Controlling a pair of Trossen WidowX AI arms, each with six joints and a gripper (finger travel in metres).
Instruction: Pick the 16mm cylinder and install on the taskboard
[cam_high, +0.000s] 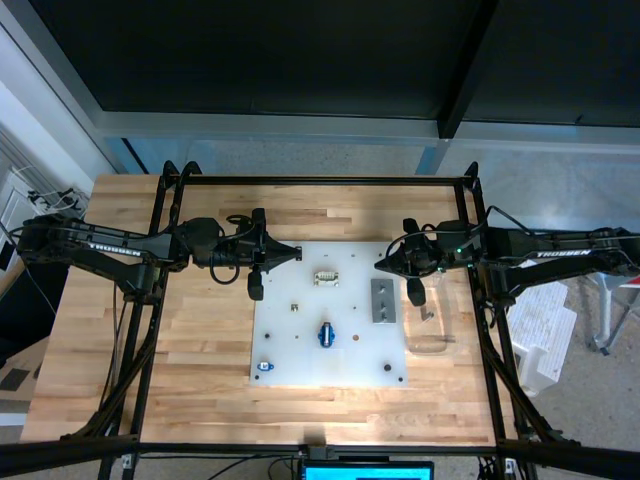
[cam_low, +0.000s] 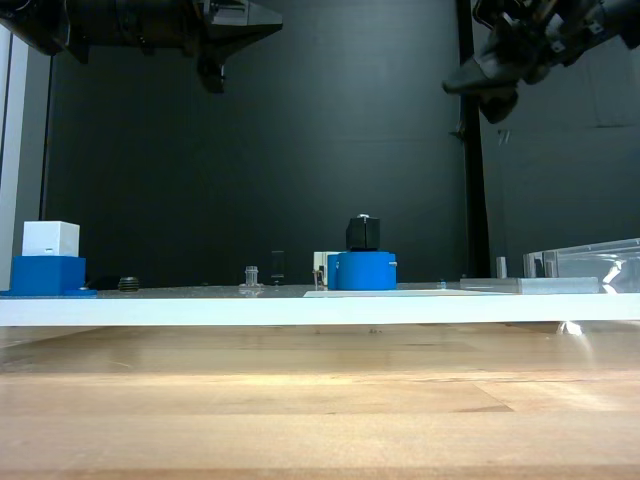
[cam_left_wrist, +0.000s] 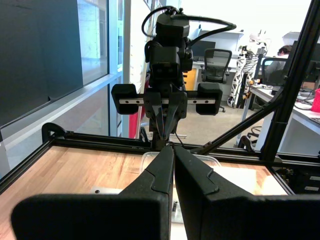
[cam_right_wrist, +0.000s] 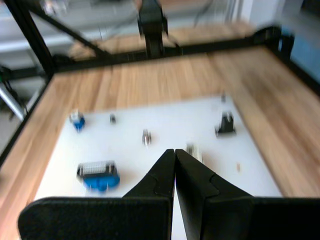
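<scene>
Desk (cam_low: 320, 420) up front, taskboard (cam_high: 300, 350) on it. Right gripper (cam_high: 415, 298) up over clear tray (cam_high: 432, 350), jaws together, empty. Pretty sure 16mm cylinder (cam_high: 425, 315) = tiny grey bit in tray, just nearward, below jaws; axis unclear. Left gripper (cam_high: 254, 294) over board's left edge, jaws together, well apart.

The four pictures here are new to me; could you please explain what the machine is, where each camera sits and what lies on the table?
Two robot arms reach inward over a wooden table. One picture looks down from above, one looks level along the tabletop, and one camera rides on each arm. The left gripper and the right gripper hang high above the table, fingers shut, holding nothing. On the table lies the white taskboard with a grey block, a blue connector and a socket; a clear tray sits beside it.
</scene>
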